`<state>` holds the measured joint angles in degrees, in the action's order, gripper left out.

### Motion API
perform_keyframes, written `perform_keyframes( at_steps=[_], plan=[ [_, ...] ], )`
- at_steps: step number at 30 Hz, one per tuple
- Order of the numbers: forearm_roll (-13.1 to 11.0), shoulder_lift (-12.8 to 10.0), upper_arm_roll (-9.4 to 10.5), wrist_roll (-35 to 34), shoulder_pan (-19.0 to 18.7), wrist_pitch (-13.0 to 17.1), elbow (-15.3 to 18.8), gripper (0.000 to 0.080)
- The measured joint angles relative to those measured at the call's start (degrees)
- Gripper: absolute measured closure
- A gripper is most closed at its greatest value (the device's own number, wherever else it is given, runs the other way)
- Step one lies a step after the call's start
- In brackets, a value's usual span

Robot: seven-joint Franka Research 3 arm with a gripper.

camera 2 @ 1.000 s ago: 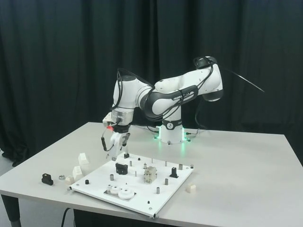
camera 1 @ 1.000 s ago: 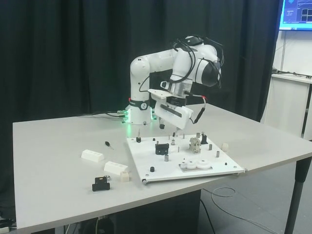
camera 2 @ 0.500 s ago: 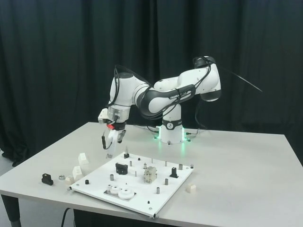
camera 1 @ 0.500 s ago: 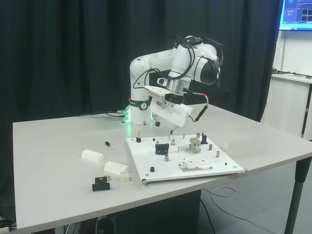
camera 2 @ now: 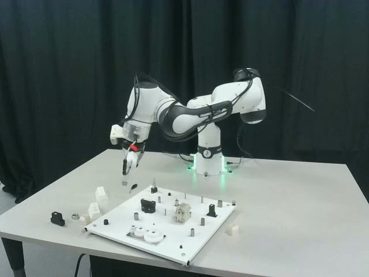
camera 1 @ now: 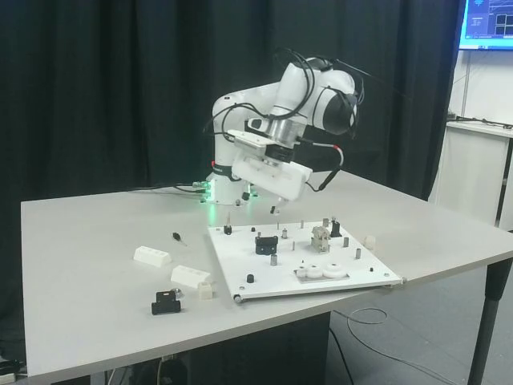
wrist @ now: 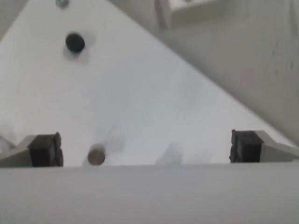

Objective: Pick bolt 4.

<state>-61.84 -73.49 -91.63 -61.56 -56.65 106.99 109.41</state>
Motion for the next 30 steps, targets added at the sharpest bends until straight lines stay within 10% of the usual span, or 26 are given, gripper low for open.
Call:
perform_keyframes(
  at_steps=[30],
  plan=[
    [-5.76,-0.57,3.18,25.13,16.25,1.59,-8.26,0.0003]
  ],
)
